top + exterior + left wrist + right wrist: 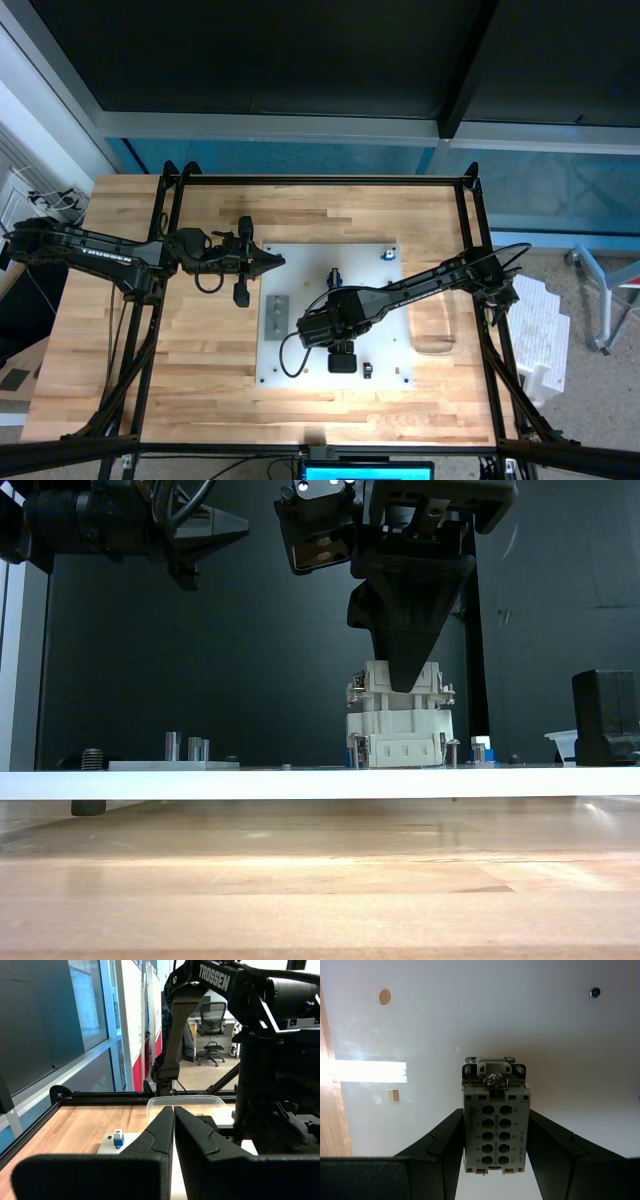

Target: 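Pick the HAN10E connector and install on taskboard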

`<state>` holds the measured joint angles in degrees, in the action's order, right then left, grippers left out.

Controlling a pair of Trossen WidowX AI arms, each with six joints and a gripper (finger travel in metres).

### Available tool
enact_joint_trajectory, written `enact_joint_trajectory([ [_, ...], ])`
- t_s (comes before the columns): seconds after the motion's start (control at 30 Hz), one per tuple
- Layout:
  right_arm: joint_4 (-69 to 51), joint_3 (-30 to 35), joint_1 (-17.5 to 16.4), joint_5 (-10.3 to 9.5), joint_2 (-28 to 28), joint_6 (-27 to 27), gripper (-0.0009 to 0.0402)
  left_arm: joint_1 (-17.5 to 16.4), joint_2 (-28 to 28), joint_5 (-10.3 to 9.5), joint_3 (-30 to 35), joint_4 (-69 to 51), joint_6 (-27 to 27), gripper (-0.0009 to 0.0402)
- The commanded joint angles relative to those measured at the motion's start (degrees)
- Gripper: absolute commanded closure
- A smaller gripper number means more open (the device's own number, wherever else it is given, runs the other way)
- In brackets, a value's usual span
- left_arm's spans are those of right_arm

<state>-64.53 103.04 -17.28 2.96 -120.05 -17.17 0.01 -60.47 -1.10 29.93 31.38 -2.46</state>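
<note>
The HAN10E connector (495,1130), a pale beige block with rows of round pin holes and a screw at one end, is clamped between my right gripper's (495,1112) black fingers. Seen from table height, the connector (376,698) stands upright on a matching beige housing (398,745) on the white taskboard (300,783), with the right gripper (404,675) pointing straight down onto it. From above, the right gripper (342,352) hangs over the taskboard's (385,330) near middle and hides the connector. My left gripper (272,261) hovers shut and empty above the board's left edge, its fingers (165,1125) pressed together.
A grey plate with two posts (275,318) lies on the board's left side. Blue fittings (333,275) (388,254) sit toward the far side. A small black part (368,370) stands near the front edge. A clear tray (435,332) rests right of the board.
</note>
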Motion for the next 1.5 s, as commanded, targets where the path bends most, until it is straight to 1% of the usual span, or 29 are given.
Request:
enact_joint_trajectory([
  [0.03, 0.8, -0.4, 0.0, 0.02, -0.3, 0.1, 0.0359, 0.0, 0.0, 0.02, 0.0, 0.0, 0.0, 0.0392],
  [0.4, 4.2, -4.0, 0.1, 0.11, -0.3, 0.0, 0.0359, 0.0, 0.0, 0.02, 0.0, 0.0, 0.0, 0.0392],
  [0.47, 4.2, -4.0, 0.1, 0.46, -0.3, -0.1, 0.0359, 0.0, 0.0, 0.02, 0.0, 0.0, 0.0, 0.0392],
  [0.73, 4.1, -4.0, 0.1, 0.48, 0.1, -0.1, 0.0359, 0.0, 0.0, 0.02, 0.0, 0.0, 0.0, 0.0392],
  [0.8, 4.0, -4.0, 0.1, 0.48, 0.2, -0.1, 0.0353, 0.0, 0.0, 0.02, 0.0, 0.0, 0.0, 0.0392],
  [0.97, 4.0, -4.0, 0.1, 0.48, 0.5, -0.1, 0.0318, 0.0, 0.0, 0.02, 0.0, 0.0, 0.0, 0.0392],
  [1.5, 4.0, -4.0, -0.2, 0.48, 2.1, -0.5, 0.017, 0.0, 0.0, 0.0, 0.0, 0.0, 0.0, 0.0392],
])
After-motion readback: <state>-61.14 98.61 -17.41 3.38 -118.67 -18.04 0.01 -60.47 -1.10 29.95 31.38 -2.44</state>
